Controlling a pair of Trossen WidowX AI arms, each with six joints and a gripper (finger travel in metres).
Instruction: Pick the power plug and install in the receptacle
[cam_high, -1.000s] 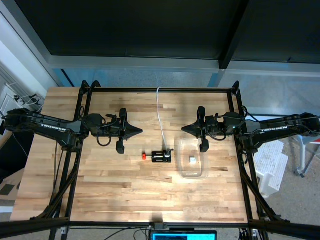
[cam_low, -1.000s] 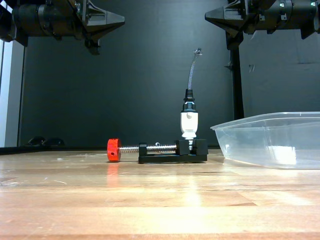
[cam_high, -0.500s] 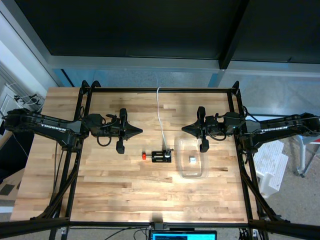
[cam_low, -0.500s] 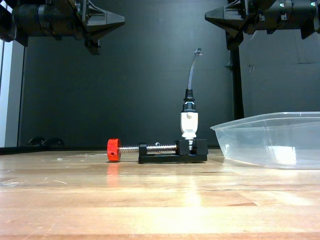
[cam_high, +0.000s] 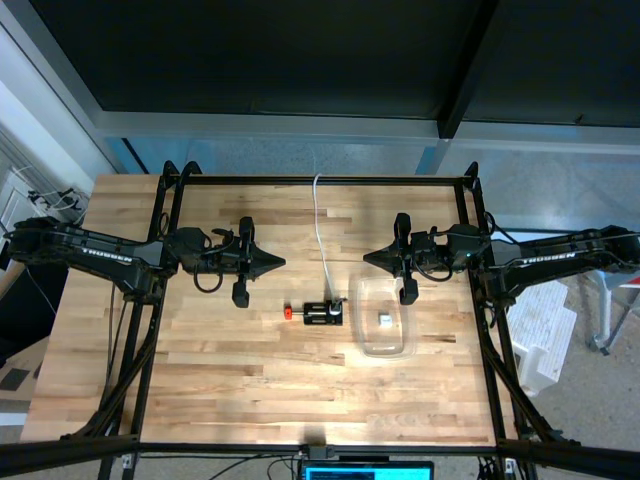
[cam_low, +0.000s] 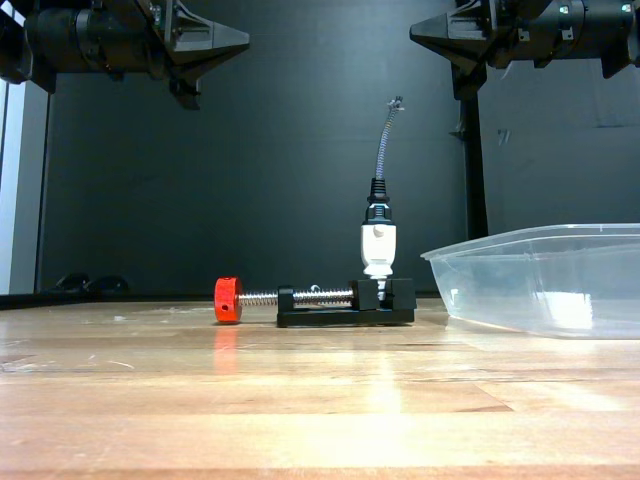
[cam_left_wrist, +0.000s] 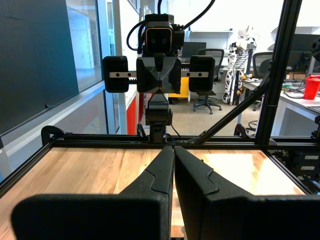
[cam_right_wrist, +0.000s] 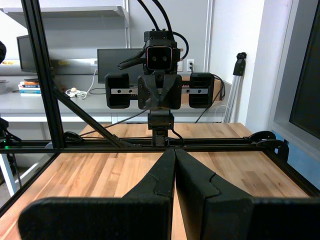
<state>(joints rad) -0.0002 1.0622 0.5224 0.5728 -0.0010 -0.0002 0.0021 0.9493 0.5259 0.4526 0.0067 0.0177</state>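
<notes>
Left end effector: it hangs above the counter, left of centre in the high view, with its tip pointing toward the middle. Its fingers are pressed together with only a thin seam between them. They hold nothing and touch nothing.
Right end effector: it is right of centre in the high view, facing the left one and well apart from it. Its fingers are also pressed together, with nothing between them.
Receptacle: a white body standing upright in the black vise, near the centre of the low view. A black collar sits on top of it.
Cable: thin and white, it runs from the far edge of the counter to the vise.
Power plug: too small to make out in any view, so I cannot tell where it lies.
Tray: clear plastic, just right of the vise, with a small pale cube inside.
Low view only: both end effectors are in the upper corners, well above the vise. The red-orange knob is at the left end of the vise screw.
Wrist views only: each camera looks along its own pressed fingers to the other arm across the counter.
Counter: light wooden planks, enclosed by a black metal frame.
Room: the low view has a dark wall behind. The wrist views show an office with chairs and a monitor.
</notes>
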